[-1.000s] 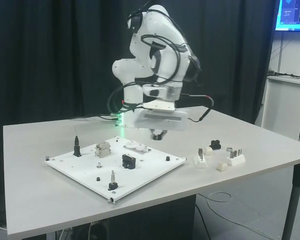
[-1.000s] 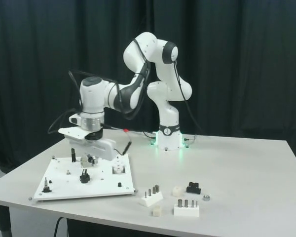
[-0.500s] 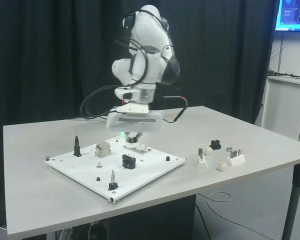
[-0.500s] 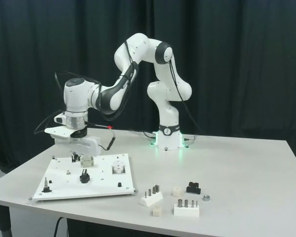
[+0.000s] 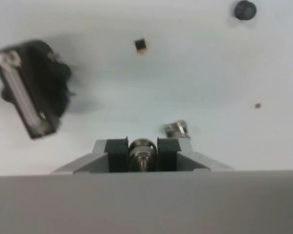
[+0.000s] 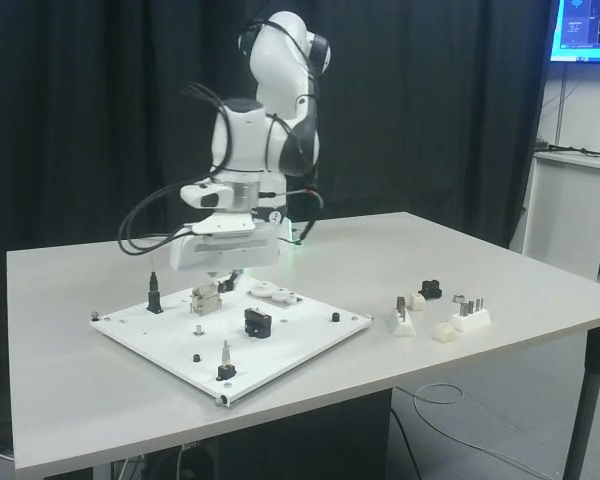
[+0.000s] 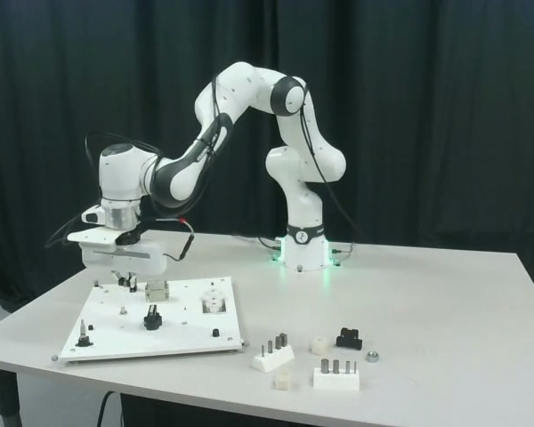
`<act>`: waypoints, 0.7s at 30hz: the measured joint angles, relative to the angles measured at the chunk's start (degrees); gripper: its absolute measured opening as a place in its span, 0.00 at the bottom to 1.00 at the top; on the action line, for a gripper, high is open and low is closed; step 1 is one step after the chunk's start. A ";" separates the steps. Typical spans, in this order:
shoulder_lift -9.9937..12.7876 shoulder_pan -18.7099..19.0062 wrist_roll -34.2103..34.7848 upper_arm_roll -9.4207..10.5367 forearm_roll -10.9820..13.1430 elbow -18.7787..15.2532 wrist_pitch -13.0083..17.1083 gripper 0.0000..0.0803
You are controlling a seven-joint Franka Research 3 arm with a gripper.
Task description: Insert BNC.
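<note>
Here gripper (image 5: 143, 155) clamps BNC connector (image 5: 142, 151) (over board (image 5: 195, 73)).

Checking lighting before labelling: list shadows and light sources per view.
Wrist view: black block casts a soft shadow on the white board. First room view: lit screen in the corner. Second room view: green light at the arm's base.

Arm (image 7: 249, 98): white, black joint bands
Desk (image 7: 445, 311): grey, plain
Board (image 6: 300, 335): white, plain
Curtain (image 7: 427, 107): black
Base light (image 7: 276, 258): green
Blocks beside board (image 7: 335, 378): white, grey pins
Clip near blocks (image 7: 348, 338): black
Tool (image 5: 143, 156) fingers (image 5: 117, 155): black, on grey mount
</note>
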 joint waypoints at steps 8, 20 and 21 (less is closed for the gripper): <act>0.02 -0.72 -11.36 -1.62 3.33 -1.44 2.22 0.15; 0.73 -1.58 -19.16 -2.35 5.82 -2.65 3.86 0.15; 0.89 -1.69 -19.27 -2.35 6.04 -2.66 3.98 0.15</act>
